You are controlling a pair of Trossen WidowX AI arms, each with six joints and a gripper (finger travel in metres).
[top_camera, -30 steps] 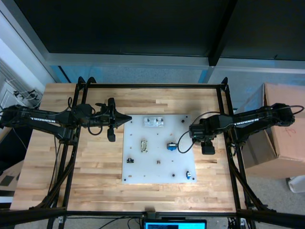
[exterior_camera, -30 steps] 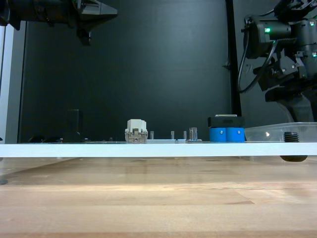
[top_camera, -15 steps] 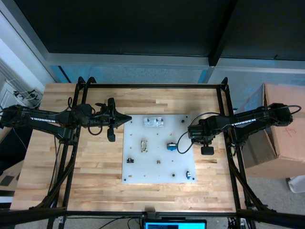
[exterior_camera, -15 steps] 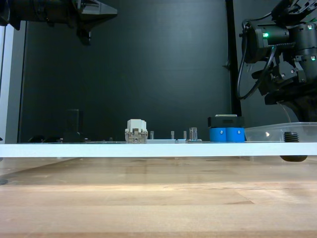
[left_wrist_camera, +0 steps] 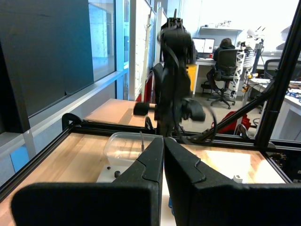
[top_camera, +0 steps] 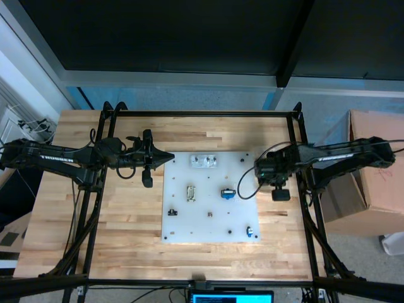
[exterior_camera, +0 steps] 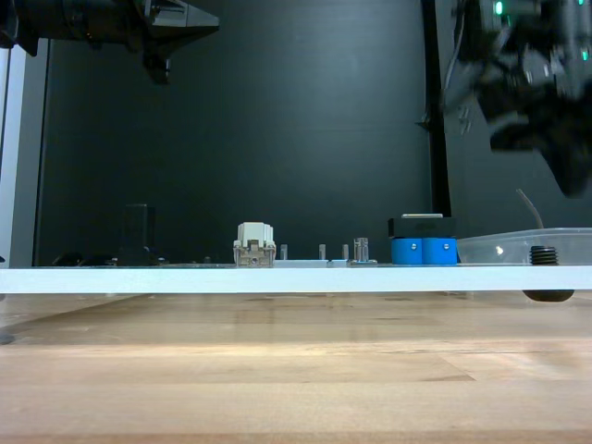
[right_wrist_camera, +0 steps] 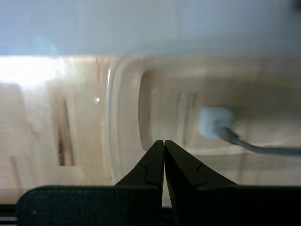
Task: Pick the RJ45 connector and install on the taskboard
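Pickup pending: pale RJ45 connector (right_wrist_camera: 215, 123) free in clear tray (right_wrist_camera: 113, 117) under clenched right end effector (right_wrist_camera: 163, 142); left end effector (left_wrist_camera: 163, 138) clenched, toward left edge of desk (top_camera: 95, 221).

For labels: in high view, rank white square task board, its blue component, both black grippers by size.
White square task board
Left gripper at its left edge, right gripper at its right: alike
Blue component
RJ45 connector lies free in clear tray.

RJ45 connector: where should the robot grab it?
Likely the RJ45 connector's blocky body, from above, away from its cable end; it lies free in the tray. Right end effector, shut, hovers over the tray; left end effector, shut, beside the board.
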